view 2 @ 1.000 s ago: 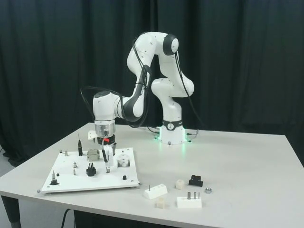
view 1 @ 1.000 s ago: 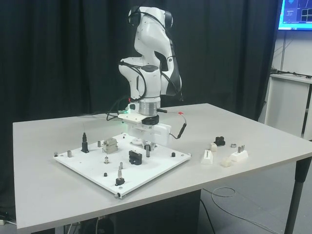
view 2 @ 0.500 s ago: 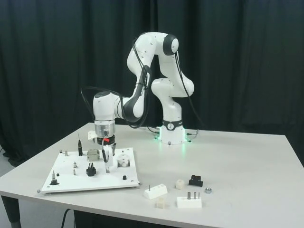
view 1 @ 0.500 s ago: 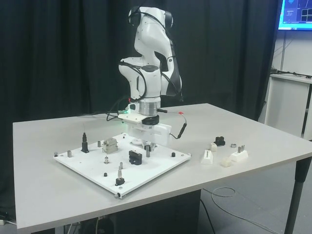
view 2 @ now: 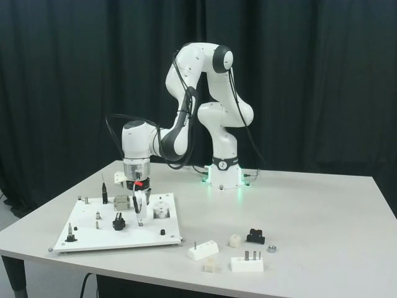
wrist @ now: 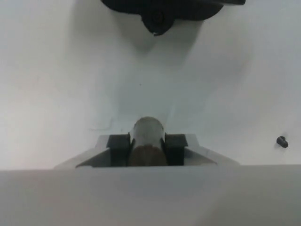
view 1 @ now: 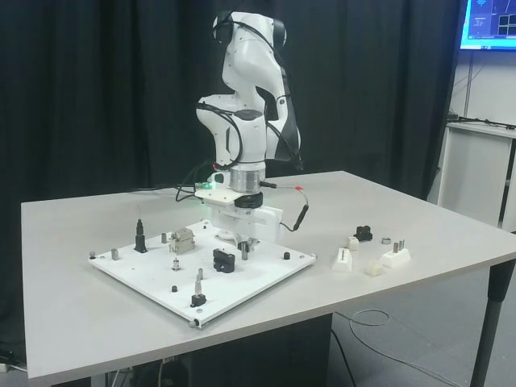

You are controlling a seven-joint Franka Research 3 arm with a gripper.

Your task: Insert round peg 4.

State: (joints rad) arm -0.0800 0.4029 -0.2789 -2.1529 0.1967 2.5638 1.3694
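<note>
round peg 4 [wrist: 147,136] is seen as a short grey cylinder with a rounded end, held upright between the two black fingertip pads [wrist: 118,146] of the pincer [wrist: 147,149], low over the white board [wrist: 70,84] on the counter.

Grey table [view 1: 97,234], white board [view 1: 266,270] lying on it, small white blocks [view 2: 203,249], perhaps holders

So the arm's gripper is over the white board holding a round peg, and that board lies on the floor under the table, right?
Not quite. The white board lies on top of the grey table, not on the floor; both room views show this. The rest holds: the gripper is over the board, and the wrist view shows its fingers shut on the round peg.
</note>
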